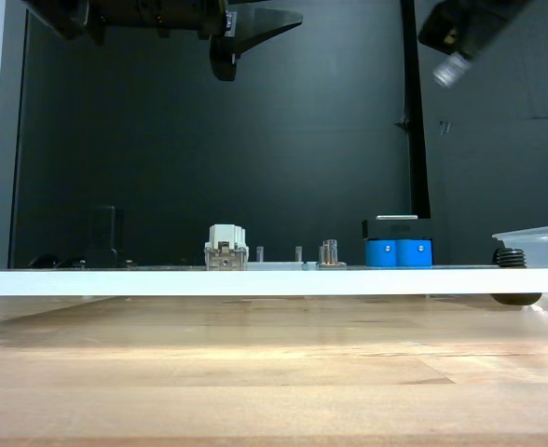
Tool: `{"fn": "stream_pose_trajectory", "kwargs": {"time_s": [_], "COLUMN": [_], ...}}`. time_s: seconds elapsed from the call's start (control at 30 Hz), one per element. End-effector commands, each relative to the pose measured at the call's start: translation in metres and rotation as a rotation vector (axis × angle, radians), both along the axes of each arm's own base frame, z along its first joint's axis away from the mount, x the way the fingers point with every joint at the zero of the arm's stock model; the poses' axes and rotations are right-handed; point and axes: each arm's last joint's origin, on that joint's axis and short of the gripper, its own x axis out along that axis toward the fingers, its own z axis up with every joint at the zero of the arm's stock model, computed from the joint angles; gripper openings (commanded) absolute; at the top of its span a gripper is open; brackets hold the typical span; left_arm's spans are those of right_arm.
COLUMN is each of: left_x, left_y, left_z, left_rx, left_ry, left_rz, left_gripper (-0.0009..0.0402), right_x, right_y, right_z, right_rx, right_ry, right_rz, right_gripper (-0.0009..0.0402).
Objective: Pick the RJ45 connector and install on the taskboard
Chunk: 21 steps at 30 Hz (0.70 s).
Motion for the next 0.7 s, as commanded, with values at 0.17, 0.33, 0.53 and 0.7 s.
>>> {"fn": "stream_pose_trajectory", "kwargs": {"time_s": [0.17,0.33,0.53,0.7], "left_x": [0.000,0.000,0.000,0.000], "left_y": [0.000,0.000,0.000,0.000], "left_z": [0.000,0.000,0.000,0.000], "left_rx": [0.001,0.001,0.001,0.001], "left_ry": [0.000,0.000,0.000,0.000], "left_rz": [0.000,-0.001,-0.001,-0.001], "left_gripper": [0.0160,0.0161,0.0161,0.0161], "right_x": [0.011,0.020,0.035,0.047], "right_y": [0.030,0.047,0.060,0.068], "right_z": [-0.011,-0.016,-0.023,-0.033], "right_rx": [0.006,-0.015,0.007,0.008], "right_ry": [0.176,0.287,0.407,0.516], "right_rz": [0.046,0.066,0.078,0.094], "right_gripper": [0.0000,0.0000,0.0000,0.0000]}}
